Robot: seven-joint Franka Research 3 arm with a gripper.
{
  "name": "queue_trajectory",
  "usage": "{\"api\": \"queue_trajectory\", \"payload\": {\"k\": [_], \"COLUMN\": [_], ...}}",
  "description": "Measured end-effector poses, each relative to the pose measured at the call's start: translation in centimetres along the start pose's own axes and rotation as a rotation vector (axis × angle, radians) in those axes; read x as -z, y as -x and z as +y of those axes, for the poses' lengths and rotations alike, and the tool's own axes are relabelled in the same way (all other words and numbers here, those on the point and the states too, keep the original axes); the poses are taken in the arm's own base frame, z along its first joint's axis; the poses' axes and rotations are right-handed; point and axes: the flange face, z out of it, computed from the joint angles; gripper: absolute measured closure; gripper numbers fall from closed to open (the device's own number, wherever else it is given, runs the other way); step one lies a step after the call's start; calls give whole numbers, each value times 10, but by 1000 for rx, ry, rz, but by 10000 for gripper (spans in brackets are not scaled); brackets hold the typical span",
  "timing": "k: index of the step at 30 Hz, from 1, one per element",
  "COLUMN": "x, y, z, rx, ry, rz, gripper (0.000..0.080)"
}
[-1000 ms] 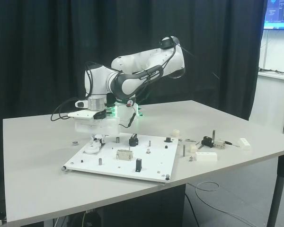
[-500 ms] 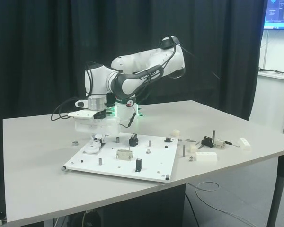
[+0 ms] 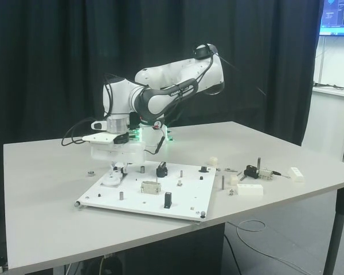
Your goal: Remove small gear.
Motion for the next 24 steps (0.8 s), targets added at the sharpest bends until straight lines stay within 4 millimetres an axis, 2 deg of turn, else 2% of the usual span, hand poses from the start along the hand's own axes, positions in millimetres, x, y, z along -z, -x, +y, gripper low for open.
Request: {"api": "queue_trajectory", "payload": {"k": [24], "x": [5], "y": [2], "z": [0], "rx": [-21], "ry": [0], "rz": [11], "gripper": [606]}}
